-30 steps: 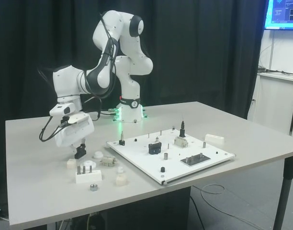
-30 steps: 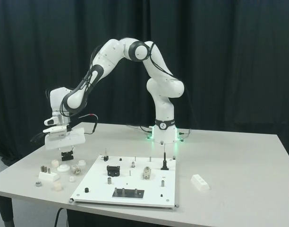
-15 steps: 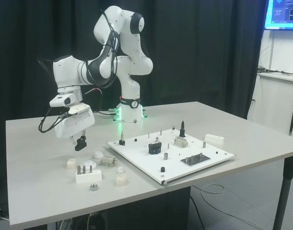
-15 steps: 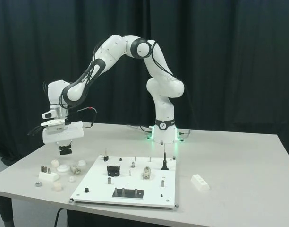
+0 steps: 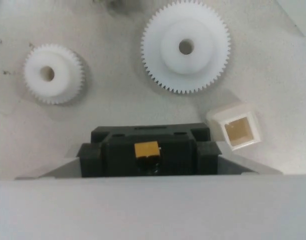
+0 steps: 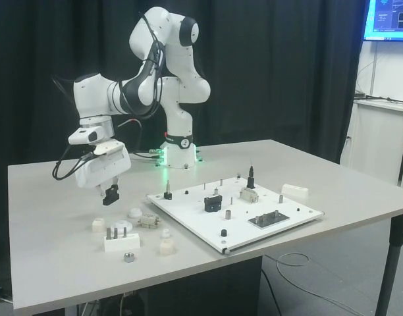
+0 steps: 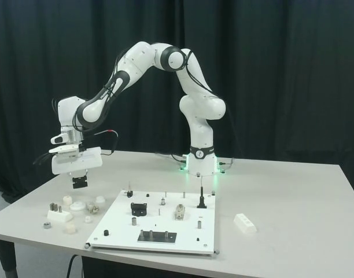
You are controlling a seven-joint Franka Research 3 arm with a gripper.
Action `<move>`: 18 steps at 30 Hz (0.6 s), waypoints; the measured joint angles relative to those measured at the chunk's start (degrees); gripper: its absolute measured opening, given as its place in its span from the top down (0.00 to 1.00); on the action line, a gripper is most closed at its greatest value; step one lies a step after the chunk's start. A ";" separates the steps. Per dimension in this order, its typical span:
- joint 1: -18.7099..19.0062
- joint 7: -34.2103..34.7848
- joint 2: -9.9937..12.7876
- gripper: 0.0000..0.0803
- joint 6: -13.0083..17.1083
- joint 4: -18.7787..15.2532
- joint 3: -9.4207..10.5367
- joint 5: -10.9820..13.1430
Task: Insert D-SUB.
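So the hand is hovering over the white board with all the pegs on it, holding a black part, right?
Not over the board. Both room views show the hand hovering over the loose white gears on the grey table beside the board, holding the black part.

White arm (image 7: 148, 63) with black joints over a grey table (image 7: 292, 202); green glow at its base (image 7: 201, 167); white board (image 7: 159, 223) with black fittings; white gears (image 5: 185, 46); black part (image 5: 148, 152) in the gripper (image 6: 110, 195); black curtain (image 7: 281, 75).
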 joint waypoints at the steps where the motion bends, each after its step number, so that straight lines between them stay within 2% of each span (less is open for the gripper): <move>1: 0.02 0.22 -0.01 0.53 -0.04 0.03 0.00 0.00; 18: 0.45 2.87 -0.36 0.53 -0.54 0.15 0.00 -0.34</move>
